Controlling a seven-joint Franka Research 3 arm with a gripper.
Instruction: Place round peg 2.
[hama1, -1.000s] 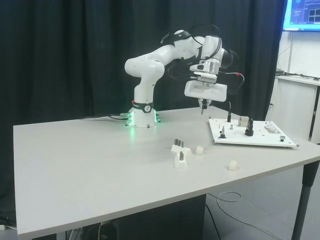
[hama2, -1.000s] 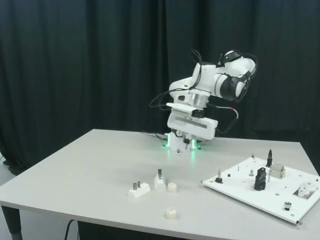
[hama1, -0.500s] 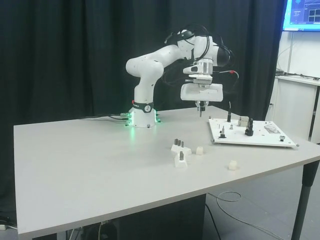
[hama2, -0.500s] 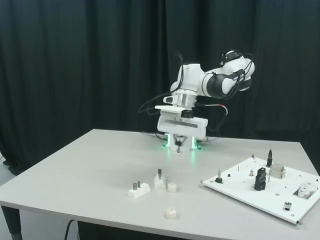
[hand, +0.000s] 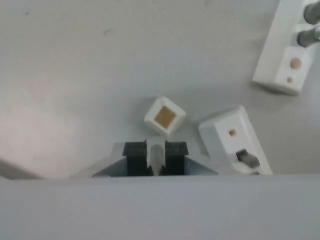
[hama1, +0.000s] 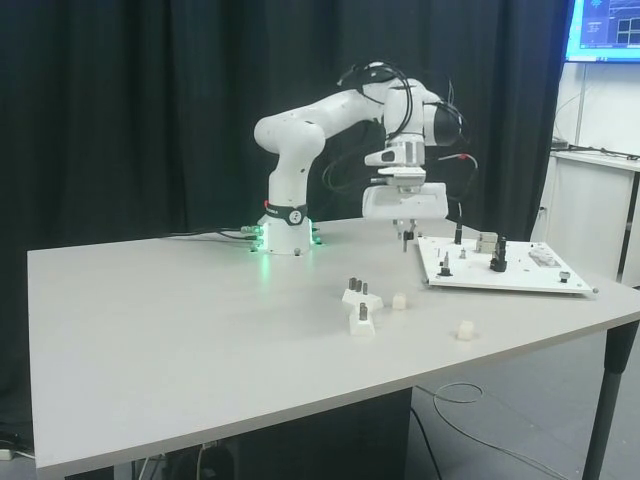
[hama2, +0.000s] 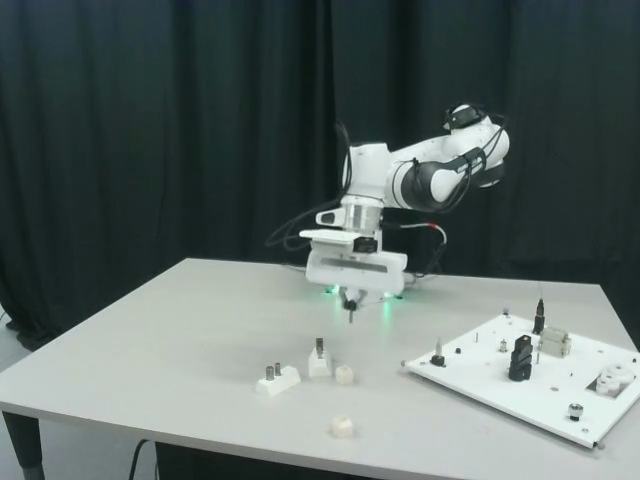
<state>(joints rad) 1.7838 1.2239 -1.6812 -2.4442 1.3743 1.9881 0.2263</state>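
Observation:
My gripper (hand: 156, 159) hangs above the grey table, its black fingers (hand: 135, 156) shut on a thin pale round peg (hand: 156, 155) that points down. In the first room view the gripper (hama1: 401, 236) is up behind the white holders, left of the board. In the second room view the gripper (hama2: 350, 310) hovers above a white block (hama2: 319, 361) with one peg. In the wrist view, a small white cube (hand: 165, 116) lies just beyond the fingertips, with the one-peg block (hand: 235, 142) beside it. A longer holder (hand: 287, 50) carries two pegs.
A white assembly board (hama1: 495, 268) with black and grey fittings lies at the table's right side, also seen as the board (hama2: 530, 375). A second small white cube (hama1: 465, 330) sits near the front edge. The arm's base (hama1: 285, 235) glows green at the back.
The arm has swung away from the board's corner toward the holders and has come lower. The wrist has turned with it. The fingers have stayed shut on the peg.

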